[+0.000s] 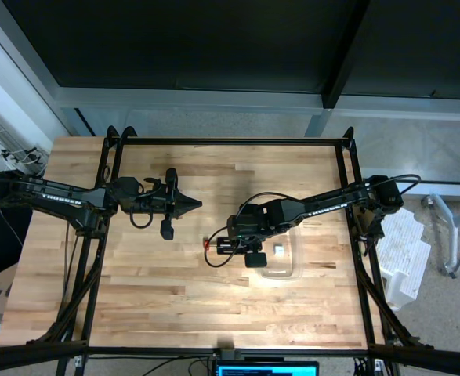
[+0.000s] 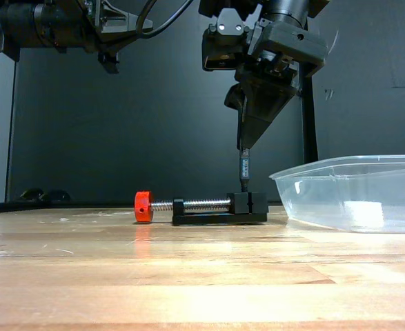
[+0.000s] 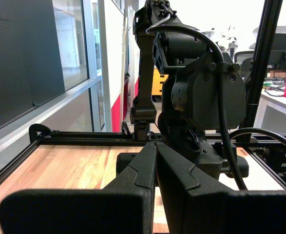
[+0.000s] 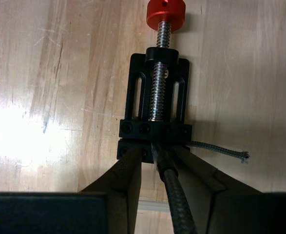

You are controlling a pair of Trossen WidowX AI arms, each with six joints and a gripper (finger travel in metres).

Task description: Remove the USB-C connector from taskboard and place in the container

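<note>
**Extraction stage, right arm at the fixture.** The right gripper (image 2: 243, 146) is pointing straight down over the taskboard (image 2: 219, 205). Its fingers are pinching narrowly on the top of the USB-C connector (image 2: 243, 167). The connector is standing upright in the fixture's clamping end, opposite the red-orange knob (image 2: 143, 206). In the right wrist view the fingers (image 4: 121, 178) are flanking a dark braided stub that is running down into the vise's slot.

The left gripper (image 1: 192, 205) is hanging high over the table's left half, fingers pressed together on nothing, well apart from the work. The container (image 2: 305, 185) is sitting just beside the taskboard, with a small white block (image 1: 278, 249) lying inside it.

**Hazards, as judged.**
- The vise appears to be clamping the connector, and the fixture shows no fastening to the table. A pull may therefore be lifting the whole fixture rather than freeing the piece.
- A pull off the vertical risks wedging or bending the connector.
- The slim pinch may be slipping off the stub.
- A loose braided strand (image 4: 220, 150) is trailing beside the vise and could snag.
- A low carry risks striking the container's near wall.
</note>
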